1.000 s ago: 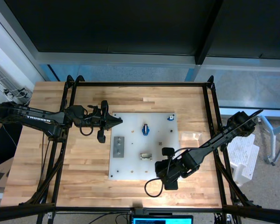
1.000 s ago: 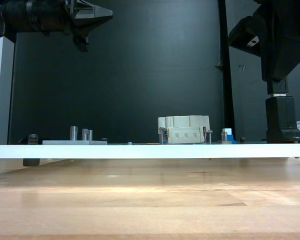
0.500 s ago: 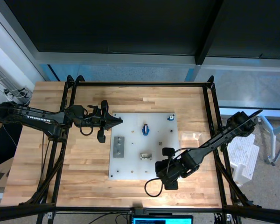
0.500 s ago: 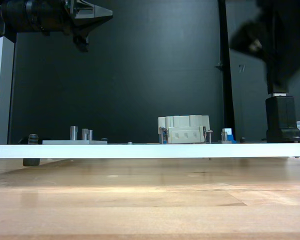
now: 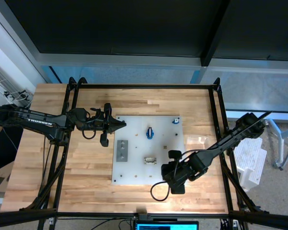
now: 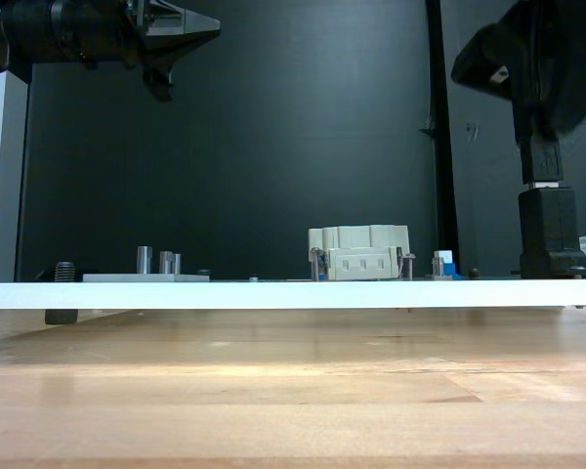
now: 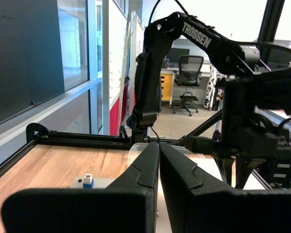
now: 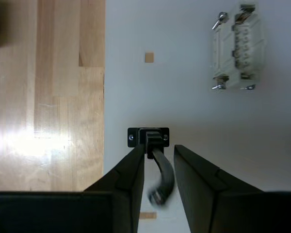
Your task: Pick the USB connector and install on taskboard
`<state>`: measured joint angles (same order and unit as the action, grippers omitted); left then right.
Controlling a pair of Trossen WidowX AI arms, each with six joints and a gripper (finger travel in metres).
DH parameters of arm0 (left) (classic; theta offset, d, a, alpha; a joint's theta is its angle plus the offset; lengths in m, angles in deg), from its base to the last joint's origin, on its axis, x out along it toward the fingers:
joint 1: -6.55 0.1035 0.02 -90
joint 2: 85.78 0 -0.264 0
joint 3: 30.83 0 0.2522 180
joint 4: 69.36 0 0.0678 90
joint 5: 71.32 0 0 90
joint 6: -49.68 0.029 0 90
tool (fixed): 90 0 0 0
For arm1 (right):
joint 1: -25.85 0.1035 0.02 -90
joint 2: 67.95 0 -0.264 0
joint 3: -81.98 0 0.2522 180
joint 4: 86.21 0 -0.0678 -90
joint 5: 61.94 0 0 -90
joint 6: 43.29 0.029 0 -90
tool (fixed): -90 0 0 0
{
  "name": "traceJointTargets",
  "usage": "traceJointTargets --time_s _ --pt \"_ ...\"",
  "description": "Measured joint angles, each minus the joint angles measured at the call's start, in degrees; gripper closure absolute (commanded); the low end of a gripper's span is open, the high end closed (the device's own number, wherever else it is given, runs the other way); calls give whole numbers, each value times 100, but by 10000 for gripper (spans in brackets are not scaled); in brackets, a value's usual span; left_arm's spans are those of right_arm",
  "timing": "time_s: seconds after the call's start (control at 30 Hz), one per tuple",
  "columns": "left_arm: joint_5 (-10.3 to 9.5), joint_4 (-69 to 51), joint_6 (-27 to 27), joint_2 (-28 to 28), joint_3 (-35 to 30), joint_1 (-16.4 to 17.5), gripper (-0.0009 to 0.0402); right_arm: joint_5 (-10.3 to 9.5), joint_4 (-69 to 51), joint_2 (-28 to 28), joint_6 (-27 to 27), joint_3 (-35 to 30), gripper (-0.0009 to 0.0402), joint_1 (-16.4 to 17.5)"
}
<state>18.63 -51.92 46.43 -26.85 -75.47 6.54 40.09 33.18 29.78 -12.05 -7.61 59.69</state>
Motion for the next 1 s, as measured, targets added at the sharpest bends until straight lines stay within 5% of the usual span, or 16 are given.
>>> traceJointTargets --time_s 0.3,0.7,1.0 --pt "-2 -2 2 0 0 0 393 -22 -177 -603 -2 -13 246 11" --pt "-2 -2 0 0 0 0 393 -13 -472 -837 -13 -15 258 4" --pt "-2 -2 0 0 0 0 393 37 -343 -1202 -192 197 335 -188"
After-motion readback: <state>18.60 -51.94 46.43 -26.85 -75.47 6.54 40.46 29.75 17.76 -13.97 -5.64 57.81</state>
